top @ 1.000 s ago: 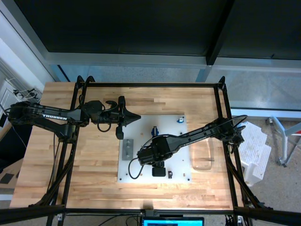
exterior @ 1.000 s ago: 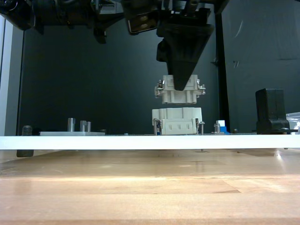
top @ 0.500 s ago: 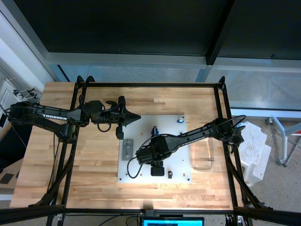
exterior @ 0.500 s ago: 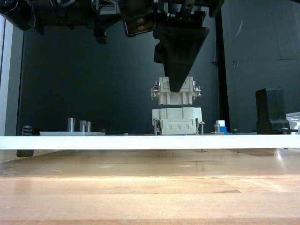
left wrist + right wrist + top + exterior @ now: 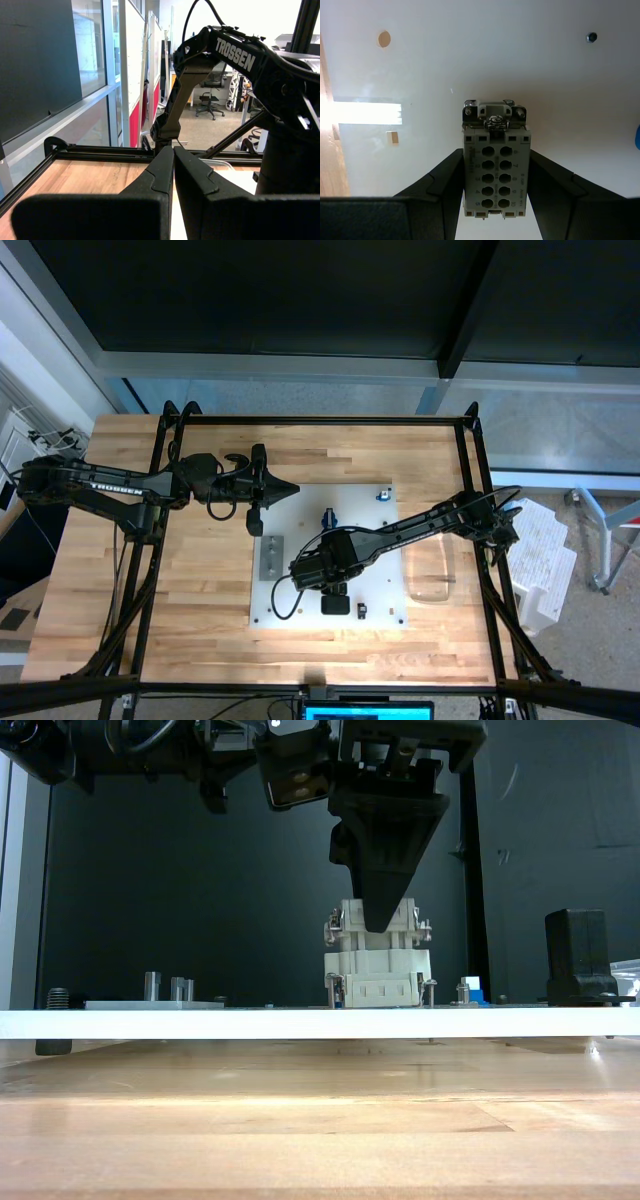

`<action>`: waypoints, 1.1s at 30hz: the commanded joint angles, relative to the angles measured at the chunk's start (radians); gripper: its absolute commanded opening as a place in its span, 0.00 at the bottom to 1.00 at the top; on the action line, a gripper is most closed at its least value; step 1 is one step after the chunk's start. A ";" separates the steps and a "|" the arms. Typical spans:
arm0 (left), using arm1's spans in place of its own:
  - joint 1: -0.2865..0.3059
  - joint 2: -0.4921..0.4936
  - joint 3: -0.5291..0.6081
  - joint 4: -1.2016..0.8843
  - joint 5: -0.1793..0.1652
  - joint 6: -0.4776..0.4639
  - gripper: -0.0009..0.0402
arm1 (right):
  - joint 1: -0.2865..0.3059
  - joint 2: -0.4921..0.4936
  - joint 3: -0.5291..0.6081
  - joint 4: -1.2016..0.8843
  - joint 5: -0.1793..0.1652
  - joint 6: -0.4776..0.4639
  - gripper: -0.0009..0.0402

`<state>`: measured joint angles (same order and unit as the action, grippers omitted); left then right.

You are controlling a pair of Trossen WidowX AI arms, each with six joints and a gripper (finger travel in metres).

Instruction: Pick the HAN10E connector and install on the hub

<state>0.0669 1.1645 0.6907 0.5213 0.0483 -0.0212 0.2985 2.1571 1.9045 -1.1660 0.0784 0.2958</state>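
The beige HAN10E connector (image 5: 375, 927) is clamped between my right gripper's fingers (image 5: 451, 176), and the gripper (image 5: 378, 920) points straight down over the white plate (image 5: 300, 610). The connector's underside rests against the top of the hub (image 5: 378, 978), roughly in line with it. In the right wrist view the connector (image 5: 495, 170) shows its contact holes and a metal end tab, and it hides the hub below. From above, the right gripper (image 5: 322, 578) covers both parts. My left gripper (image 5: 292, 488) hovers shut over the table's far left part, away from the plate; its closed fingers (image 5: 162, 172) hold nothing.
A tall dark block (image 5: 578, 958) stands on the plate at the right. A small blue part (image 5: 470, 988) sits beside the hub. A flat grey piece with short posts (image 5: 165, 988) lies at the left. A clear plastic tray (image 5: 432, 575) rests right of the plate.
The right gripper has come down with the connector, shifting slightly left. The gap above the hub has closed and the two parts now touch. The left arm has not moved.
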 commanded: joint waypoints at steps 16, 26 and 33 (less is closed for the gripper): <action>0.000 0.000 0.000 0.000 0.000 0.000 0.02 | 0.000 -0.001 -0.102 0.111 0.000 0.002 0.11; 0.000 0.000 0.000 0.000 0.000 0.000 0.02 | 0.000 -0.002 -0.106 0.114 0.000 0.009 0.11; 0.000 0.000 0.000 0.000 0.000 0.000 0.02 | 0.001 -0.003 -0.105 0.113 -0.001 0.007 0.16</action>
<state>0.0669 1.1645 0.6907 0.5217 0.0483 -0.0212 0.2989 2.1494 1.8000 -1.0504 0.0784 0.3019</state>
